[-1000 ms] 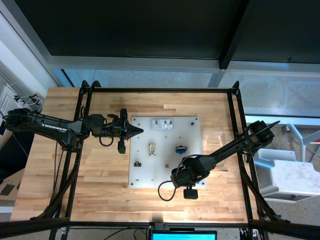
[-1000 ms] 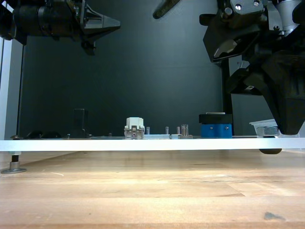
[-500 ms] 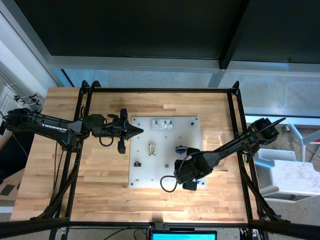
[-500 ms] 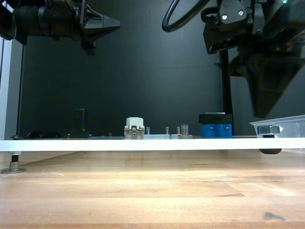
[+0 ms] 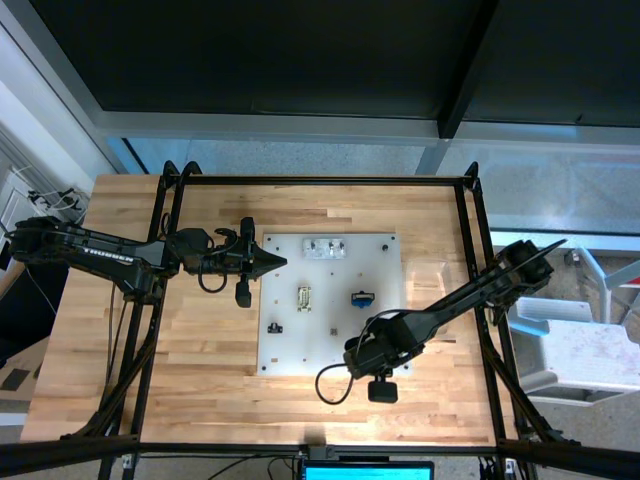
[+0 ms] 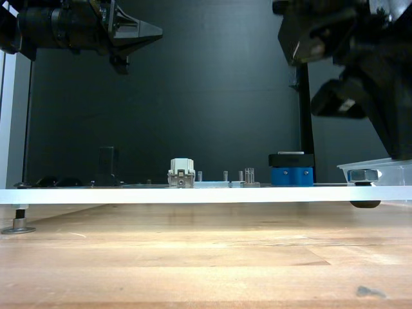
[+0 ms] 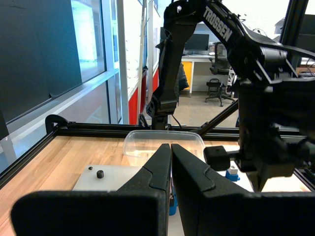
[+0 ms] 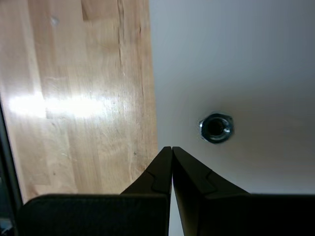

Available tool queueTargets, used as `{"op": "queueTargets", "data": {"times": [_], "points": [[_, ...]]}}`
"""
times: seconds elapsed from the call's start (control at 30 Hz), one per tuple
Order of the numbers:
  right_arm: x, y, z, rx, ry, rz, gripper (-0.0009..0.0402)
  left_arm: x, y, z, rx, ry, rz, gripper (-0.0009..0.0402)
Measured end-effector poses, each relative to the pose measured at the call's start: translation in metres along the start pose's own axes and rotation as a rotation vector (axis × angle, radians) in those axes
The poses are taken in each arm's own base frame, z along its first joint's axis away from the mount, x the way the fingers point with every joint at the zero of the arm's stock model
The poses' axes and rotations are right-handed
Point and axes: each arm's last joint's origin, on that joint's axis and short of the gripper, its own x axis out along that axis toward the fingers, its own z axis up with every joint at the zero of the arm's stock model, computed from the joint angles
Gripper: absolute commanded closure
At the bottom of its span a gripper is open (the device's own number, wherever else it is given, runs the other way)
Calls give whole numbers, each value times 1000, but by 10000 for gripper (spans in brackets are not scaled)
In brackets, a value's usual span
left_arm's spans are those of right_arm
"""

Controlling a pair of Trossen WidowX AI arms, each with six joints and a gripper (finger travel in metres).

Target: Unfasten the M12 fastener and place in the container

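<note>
Right claw (image 8: pixel 171 147) — both fingers pressed flat together, nothing between them. It hangs point-down over the white board (image 5: pixel 300 340), toward 5 o'clock from the board's middle, by the near right corner. The low view shows it raised above the board surface.

Nut (image 8: pixel 203 128): small, silver, hexagonal, seated on the board on its stud (image 8: pixel 215 127), whose dark end fills the bore. It lies just beside the right claw's tips, not touching them. High view: nut hidden under the right arm.

Clear tray (image 5: pixel 428 272) rests on the tabletop (image 5: pixel 200 380), just off the board's right edge, between 2 and 3 o'clock from board centre. In the low view the nut lines up with the tray's wall, yet the right wrist view places it on the board, not in the tray.

Left claw (image 5: pixel 276 262) — fingers closed to a hairline slit, gripping nothing. It is held high over the board's left edge at about 10 o'clock, pointing toward 3 o'clock, well apart from nut and tray.

Blue block (image 5: pixel 362 298) sits on the board, roughly 12 o'clock from the right claw.
</note>
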Motion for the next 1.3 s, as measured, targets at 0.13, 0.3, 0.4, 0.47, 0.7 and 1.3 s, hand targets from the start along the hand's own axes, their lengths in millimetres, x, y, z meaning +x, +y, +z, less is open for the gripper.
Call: {"op": "queueTargets", "data": {"times": [0.13,0.3,0.4,0.47,0.7,1.3], "points": [[6,0,2,-1,-8,-1,393,0,0,0,0,0,0,393],[8,-1,1,-1,-7,-9,393,0,0,0,0,0,0,393],[9,-3,0,1,-5,-42,393,0,0,0,0,-1,0,393],[9,-4,-1,2,-4,-50,393,0,0,0,0,-1,0,393],[9,-4,-1,3,-6,-62,393,0,0,0,0,0,0,393],[-11,-14,-6,67,-68,-348,393,0,0,0,0,0,0,393]]}}
